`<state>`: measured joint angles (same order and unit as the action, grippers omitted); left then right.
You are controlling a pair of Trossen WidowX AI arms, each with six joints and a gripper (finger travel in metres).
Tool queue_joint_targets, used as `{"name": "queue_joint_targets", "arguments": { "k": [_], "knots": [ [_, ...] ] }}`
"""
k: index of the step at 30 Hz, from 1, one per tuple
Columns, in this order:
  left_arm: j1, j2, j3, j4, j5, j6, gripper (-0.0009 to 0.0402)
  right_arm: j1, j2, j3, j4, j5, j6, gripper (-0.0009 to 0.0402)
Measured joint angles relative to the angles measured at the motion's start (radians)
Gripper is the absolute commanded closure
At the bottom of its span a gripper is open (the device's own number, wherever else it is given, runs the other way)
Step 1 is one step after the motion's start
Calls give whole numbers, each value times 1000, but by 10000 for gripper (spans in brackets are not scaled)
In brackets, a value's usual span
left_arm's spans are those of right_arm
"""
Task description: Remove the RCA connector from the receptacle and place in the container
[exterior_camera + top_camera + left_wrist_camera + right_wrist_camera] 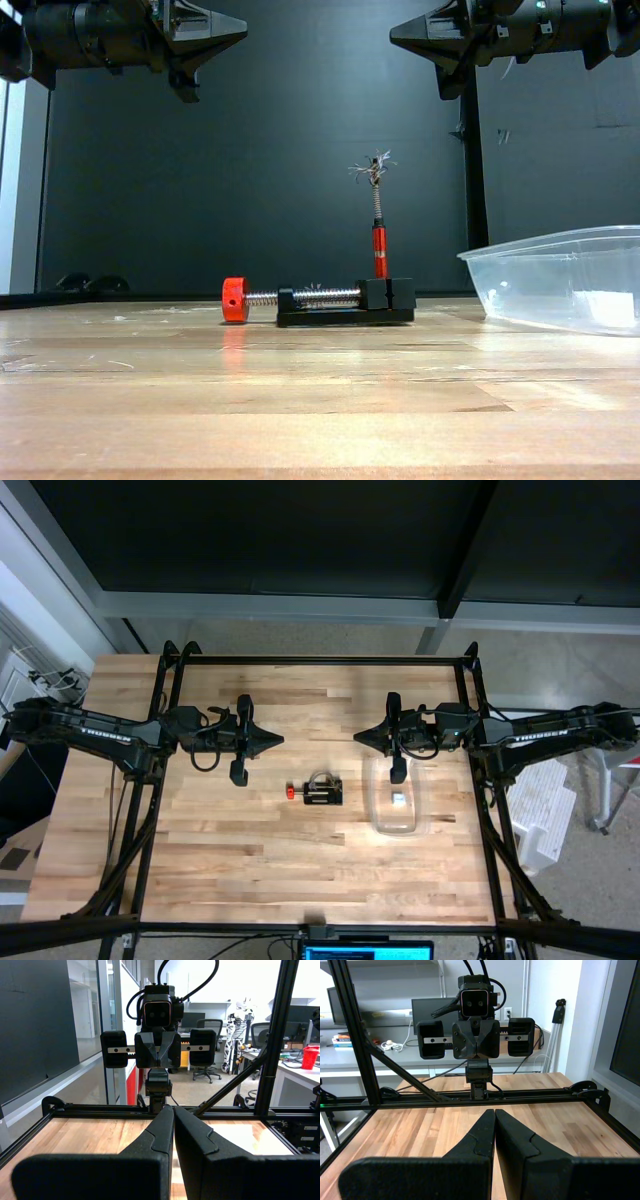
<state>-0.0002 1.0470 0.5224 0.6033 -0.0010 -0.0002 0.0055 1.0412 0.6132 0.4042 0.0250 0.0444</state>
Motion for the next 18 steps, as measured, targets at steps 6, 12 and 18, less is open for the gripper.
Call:
{"name": "queue_joint_targets", "arguments": {
  "k": [6,12,18],
  "knots": [
    [0,0,0,0,0,0,393,0,0,0,0,0,0,393],
    [0,0,0,0,0,0,393,0,0,0,0,0,0,393],
    [0,0,0,0,0,0,393,3,0,35,-60,-40,66,393]
  ]
}}
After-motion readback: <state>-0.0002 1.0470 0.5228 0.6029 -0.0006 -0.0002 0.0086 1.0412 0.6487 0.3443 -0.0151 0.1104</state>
